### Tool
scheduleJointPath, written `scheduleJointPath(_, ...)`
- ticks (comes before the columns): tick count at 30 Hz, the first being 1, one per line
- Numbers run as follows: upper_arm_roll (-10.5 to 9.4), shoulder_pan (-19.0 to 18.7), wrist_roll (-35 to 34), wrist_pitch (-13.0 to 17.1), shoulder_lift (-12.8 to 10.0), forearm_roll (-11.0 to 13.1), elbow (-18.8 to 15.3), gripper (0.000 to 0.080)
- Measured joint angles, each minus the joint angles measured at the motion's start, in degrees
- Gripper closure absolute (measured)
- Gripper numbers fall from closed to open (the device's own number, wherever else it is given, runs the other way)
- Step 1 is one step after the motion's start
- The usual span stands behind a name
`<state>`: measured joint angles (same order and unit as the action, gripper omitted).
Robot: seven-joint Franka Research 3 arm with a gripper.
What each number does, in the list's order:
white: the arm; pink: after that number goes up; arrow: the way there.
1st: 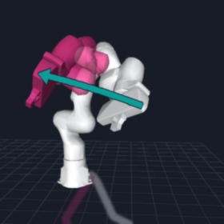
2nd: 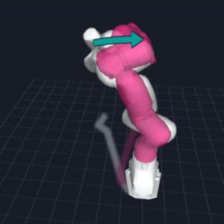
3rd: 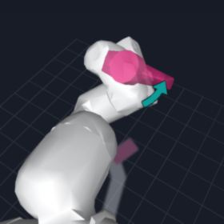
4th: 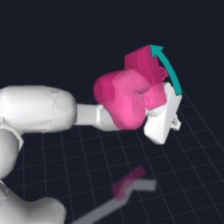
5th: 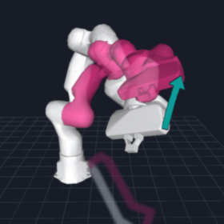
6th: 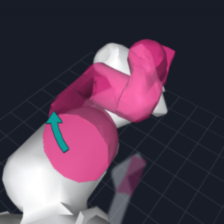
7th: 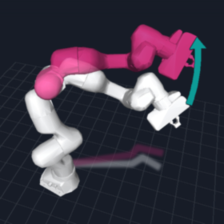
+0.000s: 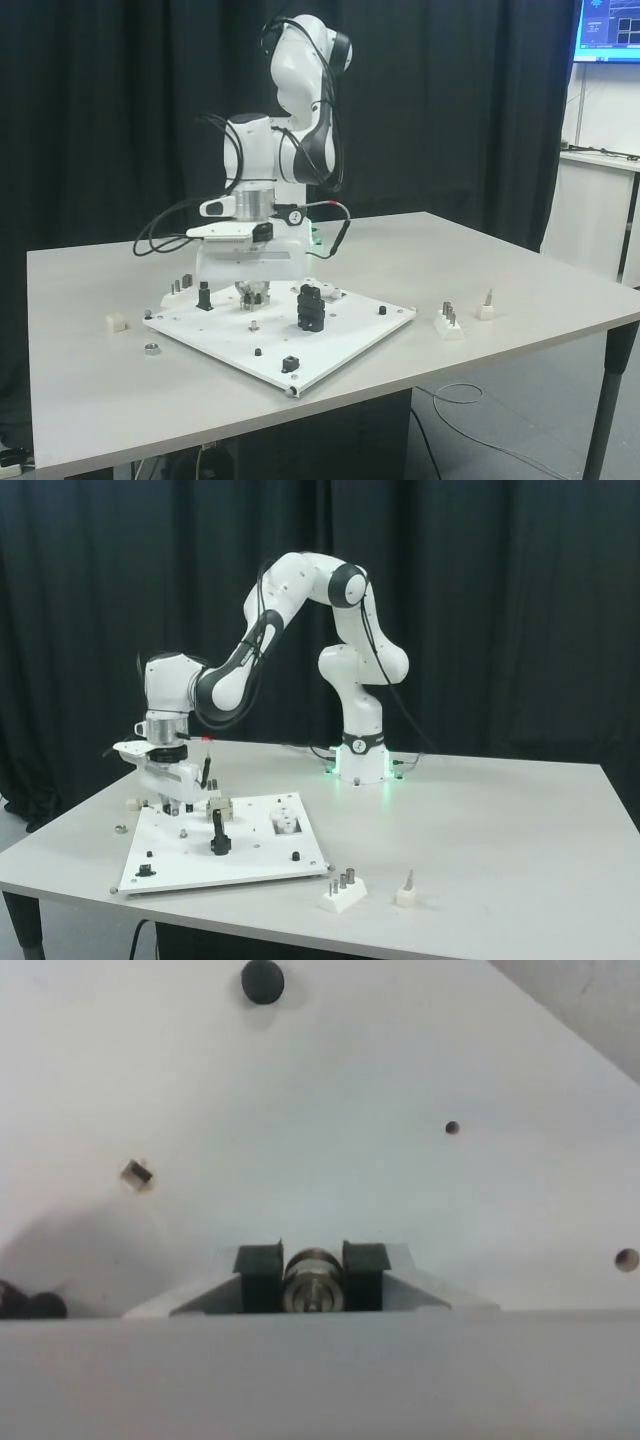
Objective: Insert BNC.
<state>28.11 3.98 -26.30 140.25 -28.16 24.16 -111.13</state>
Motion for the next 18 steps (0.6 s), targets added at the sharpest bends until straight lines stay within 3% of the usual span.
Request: scheduleJointPath(18, -0.24, -0.4, -0.1, 2.2, -2.5, 0.4, 0.0, 0.0681)
